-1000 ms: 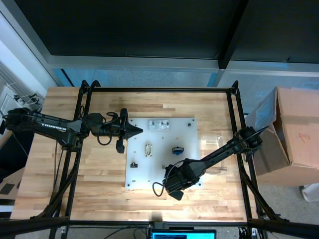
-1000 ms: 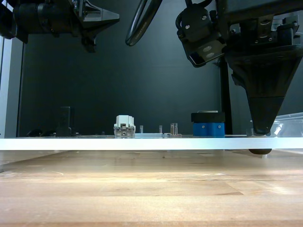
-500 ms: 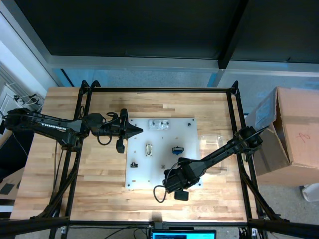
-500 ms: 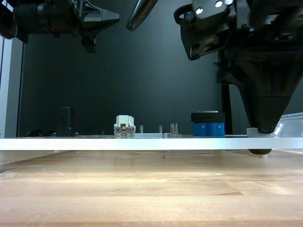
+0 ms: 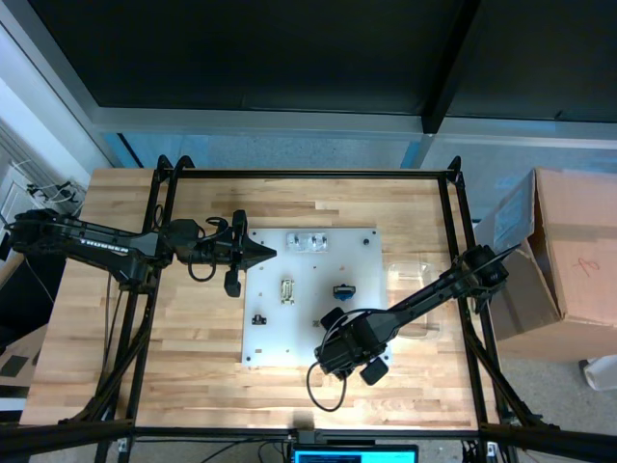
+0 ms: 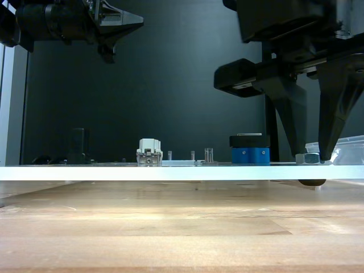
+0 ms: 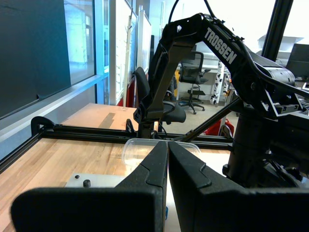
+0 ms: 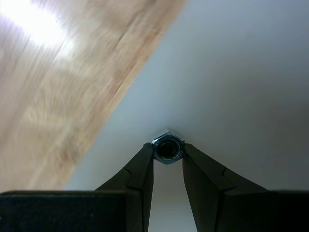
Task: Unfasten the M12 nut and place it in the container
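Bench (image 5: 193, 386) board (image 5: 280, 333): right end effector (image 6: 310, 153) pinches nut (image 8: 167, 147) on its stud, by the flats; probably stiff, light, slick. Left end effector (image 5: 268, 254) pressed together above the board's left edge.

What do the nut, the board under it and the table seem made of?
The nut: glinting silver metal, probably plated steel, clamped by the right gripper low on the board. The board: smooth matt white, likely plastic. The table: pale wood, grain visible. The left gripper hangs high by the board's left edge.
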Robot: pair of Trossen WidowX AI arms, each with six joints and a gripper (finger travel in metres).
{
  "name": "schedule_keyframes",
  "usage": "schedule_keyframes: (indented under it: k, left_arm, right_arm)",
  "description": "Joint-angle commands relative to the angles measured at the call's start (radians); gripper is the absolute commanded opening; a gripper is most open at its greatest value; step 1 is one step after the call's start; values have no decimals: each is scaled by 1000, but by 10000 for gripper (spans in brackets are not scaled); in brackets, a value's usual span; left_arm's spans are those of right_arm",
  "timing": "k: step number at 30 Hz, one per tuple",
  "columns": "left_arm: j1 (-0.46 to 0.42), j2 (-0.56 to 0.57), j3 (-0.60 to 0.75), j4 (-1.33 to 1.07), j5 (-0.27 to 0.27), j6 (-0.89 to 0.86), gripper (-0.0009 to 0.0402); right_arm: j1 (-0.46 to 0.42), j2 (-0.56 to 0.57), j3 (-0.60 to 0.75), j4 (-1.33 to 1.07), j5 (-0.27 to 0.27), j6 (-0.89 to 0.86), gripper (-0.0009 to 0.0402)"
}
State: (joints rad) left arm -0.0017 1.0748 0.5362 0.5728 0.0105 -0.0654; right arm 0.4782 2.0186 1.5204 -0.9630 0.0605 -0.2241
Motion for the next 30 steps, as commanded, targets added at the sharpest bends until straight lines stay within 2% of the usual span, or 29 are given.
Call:
schedule_keyframes:
  k: [1,6,11,19,23,30]
  left_arm:
    - [0,0,0,0,0,0,0]
    - [0,0,0,0,0,0,0]
    - [0,0,0,0,0,0,0]
    - [0,0,0,0,0,0,0]
    - [0,0,0,0,0,0,0]
    - [0,0,0,0,0,0,0]
  right_arm:
    - [0,1,0,6,-9,-148,21]
    - [0,1,0,6,-9,-334,21]
    - [0,1,0,6,-11,-432,21]
    - [0,1,0,5,-12,-469,30]
    - [0,1,0,2,-12,-462,64]
    - [5,-6,1,-12,-11,-464,171]
